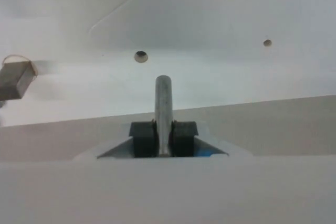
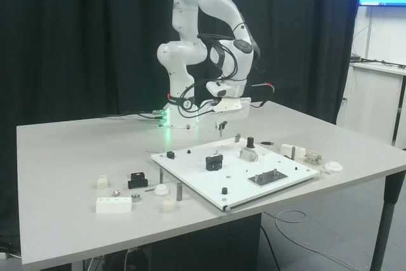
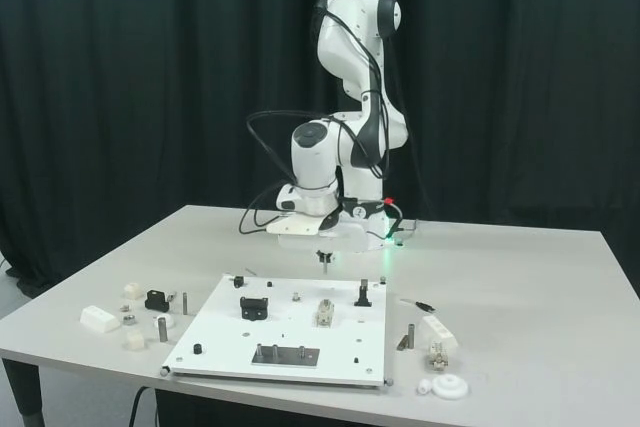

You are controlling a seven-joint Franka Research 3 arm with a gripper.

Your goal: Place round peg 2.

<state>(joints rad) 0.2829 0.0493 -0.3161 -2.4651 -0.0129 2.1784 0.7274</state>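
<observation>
Peg (image 1: 163, 109) sat pinched upright between the two black pads of the claw (image 1: 163, 139) in the wrist view, its free end reaching out past the fingertips toward the white board (image 1: 220, 72). That grip, low on the shaft and along its axis, looked chosen so that the exposed end could enter a hole without the fingers fouling the board.

A small round hole (image 1: 140, 56) lay on the board just beyond the peg tip, slightly to one side of its line; a second, smaller hole (image 1: 267, 42) sat well apart from it. The nearer hole seemed the likely target, though I could not be certain of that. A grey block (image 1: 16, 80) stood at the left edge of that picture.

In the first room view the claw (image 2: 219, 123) hung centre frame, clear above the far edge of the board (image 2: 279, 185), with the peg end pointing down and not touching anything. The second room view agreed: the claw (image 3: 322, 257) hovered centre frame over the board (image 3: 340, 372), which lay on the grey worktop (image 3: 540, 287).

Loose parts, among them a black bracket (image 2: 137, 179) and a white block (image 2: 114, 204), lay at lower left of the first room view, beside the board and out of the arm's way.

Judging by the gap, the peg was carried but not yet placed; a small sideways correction and a straight descent appeared to remain. A tilt or offset could catch the tip on the hole's rim.
</observation>
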